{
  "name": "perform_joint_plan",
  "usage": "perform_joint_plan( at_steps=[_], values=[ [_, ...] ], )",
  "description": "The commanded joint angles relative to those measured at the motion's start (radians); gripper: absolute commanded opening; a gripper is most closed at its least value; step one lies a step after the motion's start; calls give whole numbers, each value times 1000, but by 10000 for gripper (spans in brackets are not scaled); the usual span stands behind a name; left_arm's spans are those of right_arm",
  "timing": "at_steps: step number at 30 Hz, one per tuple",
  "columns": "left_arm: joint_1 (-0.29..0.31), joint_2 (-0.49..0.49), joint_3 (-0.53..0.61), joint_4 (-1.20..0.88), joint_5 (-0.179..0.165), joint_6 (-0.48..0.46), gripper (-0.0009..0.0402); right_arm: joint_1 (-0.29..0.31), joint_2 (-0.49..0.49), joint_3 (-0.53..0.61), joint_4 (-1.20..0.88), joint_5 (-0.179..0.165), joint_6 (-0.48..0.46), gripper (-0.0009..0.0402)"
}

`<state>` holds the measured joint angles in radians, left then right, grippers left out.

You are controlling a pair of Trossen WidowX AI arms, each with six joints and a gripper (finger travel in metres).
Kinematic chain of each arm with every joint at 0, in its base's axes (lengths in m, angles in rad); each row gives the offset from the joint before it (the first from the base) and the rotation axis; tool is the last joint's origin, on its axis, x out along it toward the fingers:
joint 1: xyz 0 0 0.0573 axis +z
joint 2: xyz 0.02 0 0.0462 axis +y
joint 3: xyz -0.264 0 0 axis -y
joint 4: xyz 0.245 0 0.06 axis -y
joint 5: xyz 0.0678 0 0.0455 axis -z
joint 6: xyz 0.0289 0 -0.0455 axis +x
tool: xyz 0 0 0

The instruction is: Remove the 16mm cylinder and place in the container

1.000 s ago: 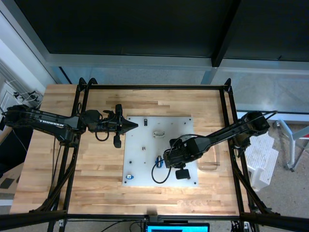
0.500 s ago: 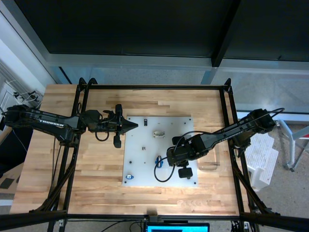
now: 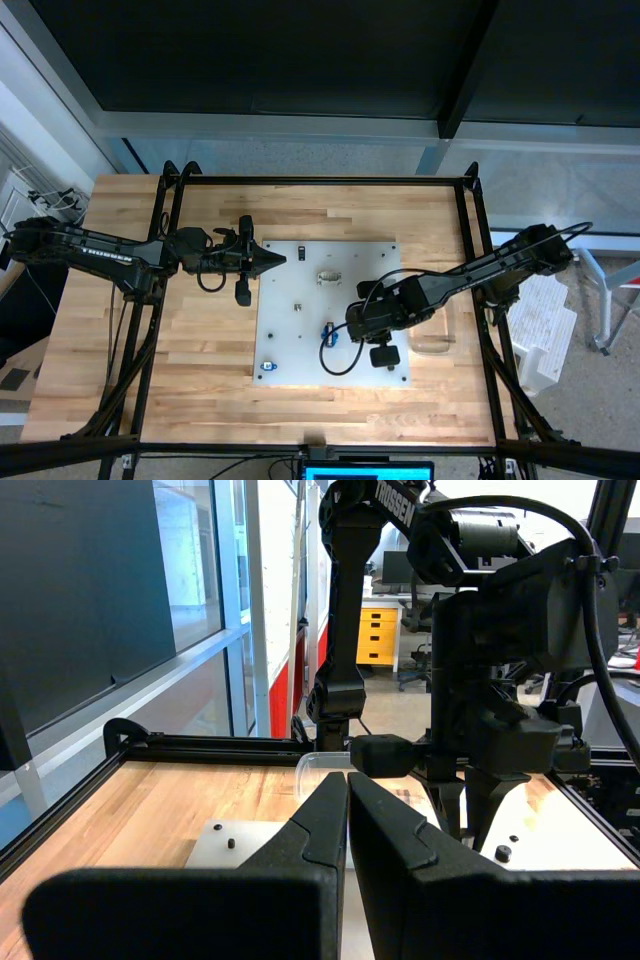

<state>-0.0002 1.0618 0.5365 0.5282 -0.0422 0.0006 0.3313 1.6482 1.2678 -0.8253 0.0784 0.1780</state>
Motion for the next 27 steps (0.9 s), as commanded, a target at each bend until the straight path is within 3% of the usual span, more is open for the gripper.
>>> perform_joint_plan(
  at_steps=[1,23,27],
  values=[
    [0,0,0,0,0,0,0,0,-12,0,-17,2,1,0],
    [0,0,0,0,0,0,0,1,-105,-79,-45,9,24,0],
    [0,0,0,0,0,0,0,0,-131,-103,-45,10,31,21]
  ],
)
